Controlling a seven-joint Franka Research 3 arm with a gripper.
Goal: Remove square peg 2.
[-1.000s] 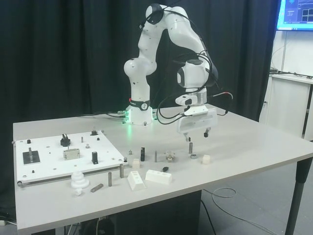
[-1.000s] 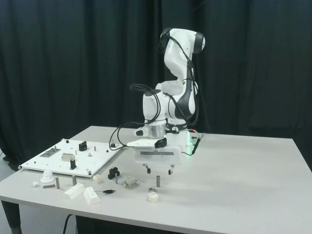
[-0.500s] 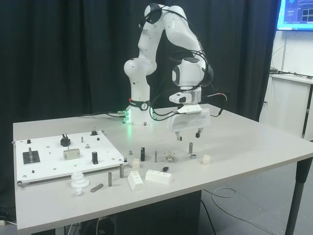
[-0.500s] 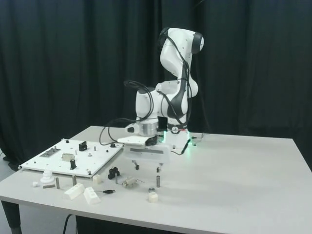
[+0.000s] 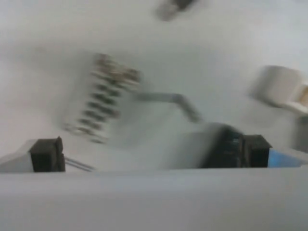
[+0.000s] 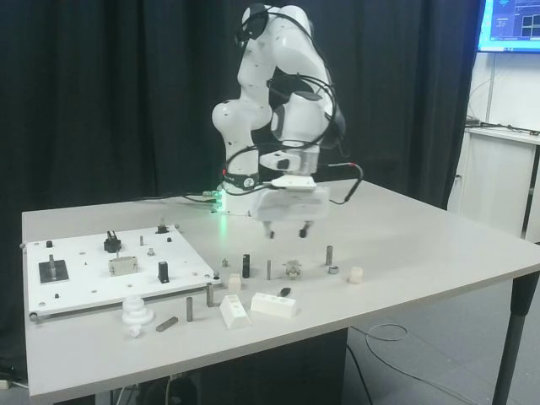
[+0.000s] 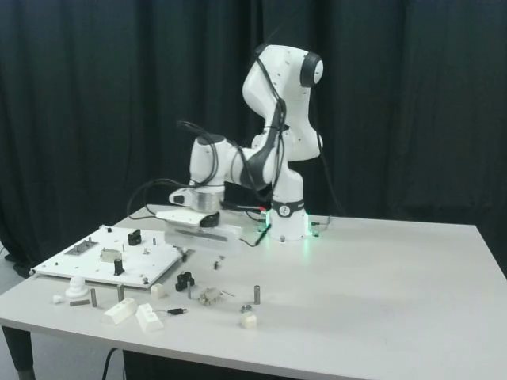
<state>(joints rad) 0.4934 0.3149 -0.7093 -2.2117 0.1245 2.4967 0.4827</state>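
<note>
Black curtains backed a grey table (image 6: 439, 245) where the white arm (image 6: 278, 76) hung its gripper (image 6: 286, 229) above loose parts, jaws spread wide and holding nothing, partway toward the white board (image 6: 84, 283) at the table's far side from it. Square peg 2 was probably the black upright peg (image 6: 163, 271) on that board, though I couldn't tell for sure, and descending on the wrong peg, or clipping the loose black peg (image 6: 245, 265) en route, was the risk. Since a second ago the gripper had left the grey pin (image 6: 328, 255) standing and swung boardward.
</note>
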